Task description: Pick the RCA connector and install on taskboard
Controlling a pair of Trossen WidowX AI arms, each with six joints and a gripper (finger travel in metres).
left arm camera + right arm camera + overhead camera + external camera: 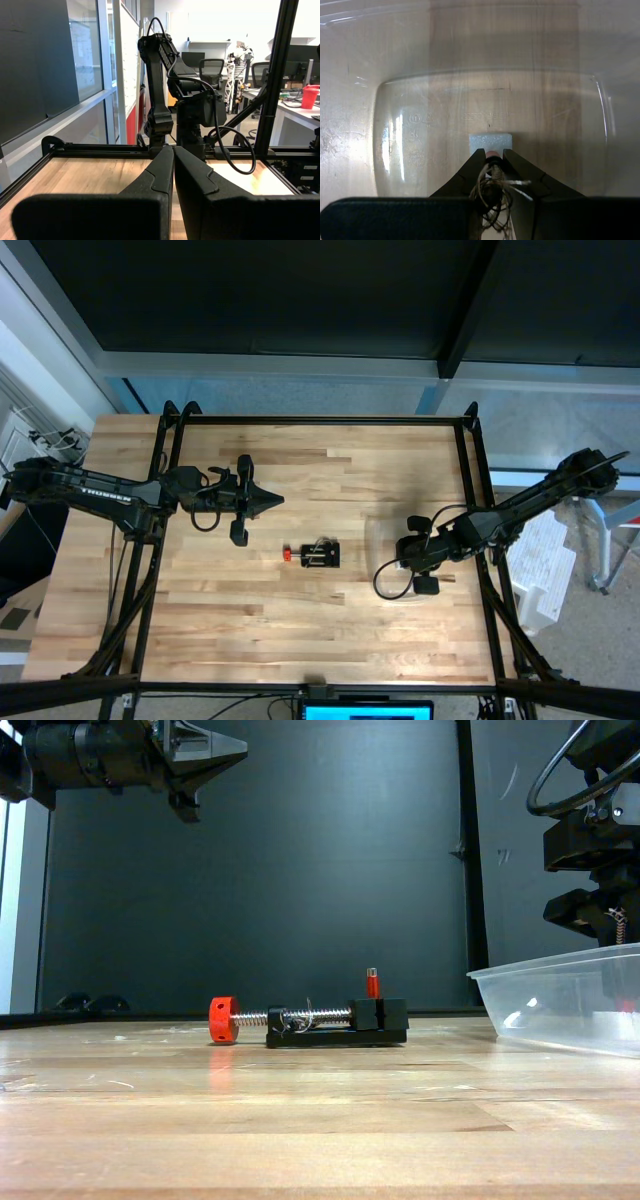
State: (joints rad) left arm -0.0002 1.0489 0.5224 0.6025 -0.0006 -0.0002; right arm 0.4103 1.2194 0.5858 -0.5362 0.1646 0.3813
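Observation:
The taskboard [322,556] is a small black block with a red-orange knob [223,1018] on a screw; it sits mid-table, and a short red pin [372,983] stands on its right end. My right gripper [491,156] hangs over the clear plastic tray [560,1005], right of the taskboard. It is shut on the RCA connector [493,167], a small dark piece with a reddish tip and thin wire leads. A small white cube [490,140] lies in the tray just beyond the fingertips. My left gripper [268,501] is held high above the table, left of the taskboard, shut and empty.
The clear tray's rim [485,75] surrounds the right gripper's working spot. A black frame rail [320,421] runs along the table's far edge, with uprights at both sides. Bare wood lies between the taskboard and the tray.

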